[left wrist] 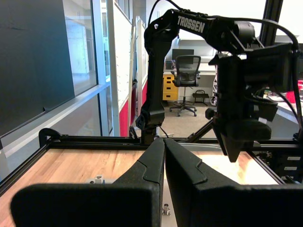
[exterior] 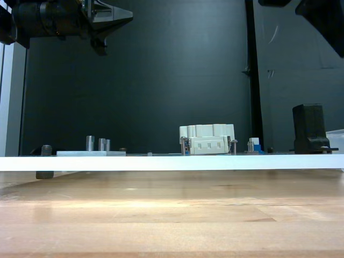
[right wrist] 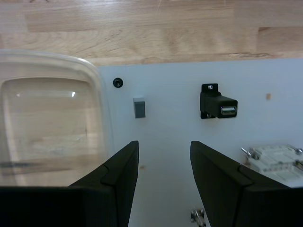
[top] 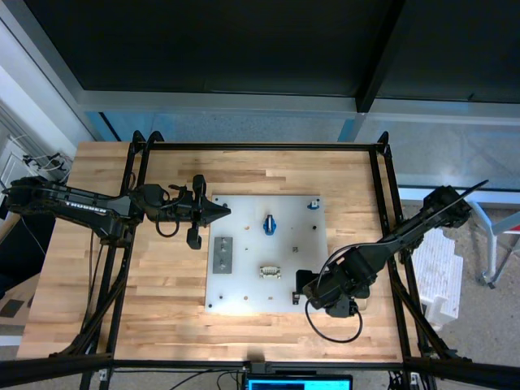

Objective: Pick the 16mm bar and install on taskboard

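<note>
The white taskboard (top: 244,288) lies mid-table with a grey metal block (top: 222,254), a blue knob (top: 270,223) and a white connector (top: 270,272). In the right wrist view a tiny dark grey piece that looks like the 16mm bar (right wrist: 139,108) rests on the taskboard (right wrist: 170,118) near its corner, beside a black connector (right wrist: 215,106). My right gripper (right wrist: 163,146) hovers above it, open and empty; it sits over the board's near right corner (top: 313,286). My left gripper (top: 219,210) hangs shut and empty above the board's far left edge (exterior: 126,20) (left wrist: 164,142).
A clear plastic tray (right wrist: 47,123) sits just off the board's right side. Short pegs (exterior: 90,142) stand on the grey block (exterior: 91,153). The white connector (exterior: 207,138) and black connector (exterior: 309,129) rise from the board. A black frame (top: 260,146) rims the table.
</note>
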{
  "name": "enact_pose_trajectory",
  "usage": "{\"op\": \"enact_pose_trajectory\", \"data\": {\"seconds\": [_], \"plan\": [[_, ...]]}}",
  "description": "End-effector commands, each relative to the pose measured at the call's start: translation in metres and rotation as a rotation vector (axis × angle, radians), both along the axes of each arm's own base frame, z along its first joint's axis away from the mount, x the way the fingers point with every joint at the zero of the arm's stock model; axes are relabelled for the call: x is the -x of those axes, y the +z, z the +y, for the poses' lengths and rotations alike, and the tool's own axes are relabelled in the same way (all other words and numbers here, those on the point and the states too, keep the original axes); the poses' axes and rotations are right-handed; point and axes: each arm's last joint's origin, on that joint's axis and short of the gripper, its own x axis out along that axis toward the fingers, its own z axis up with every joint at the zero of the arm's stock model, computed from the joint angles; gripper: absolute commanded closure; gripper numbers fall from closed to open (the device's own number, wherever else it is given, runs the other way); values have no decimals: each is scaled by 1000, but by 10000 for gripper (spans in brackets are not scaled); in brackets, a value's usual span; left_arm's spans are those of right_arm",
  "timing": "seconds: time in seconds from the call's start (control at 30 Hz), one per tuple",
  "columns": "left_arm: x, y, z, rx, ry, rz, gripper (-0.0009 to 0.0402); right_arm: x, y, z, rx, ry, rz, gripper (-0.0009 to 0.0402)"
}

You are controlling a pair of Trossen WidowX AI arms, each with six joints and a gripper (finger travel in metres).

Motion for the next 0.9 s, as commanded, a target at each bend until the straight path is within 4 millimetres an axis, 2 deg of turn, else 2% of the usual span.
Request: {"op": "enact_pose_trajectory", "data": {"seconds": [0.03, 0.37, 0.53, 0.9], "plan": [[0, 0, 0, 0, 0, 0, 393, 1, 6, -1, 4, -25, 15, 244], [0, 0, 0, 0, 0, 0, 393, 3, 9, -2, -1, -58, 18, 244], [0, 0, 0, 0, 0, 0, 393, 2, 12, -5, -14, -149, -2, 244], [0, 0, 0, 0, 0, 0, 393, -11, 37, -55, -168, -607, -119, 244]]}}
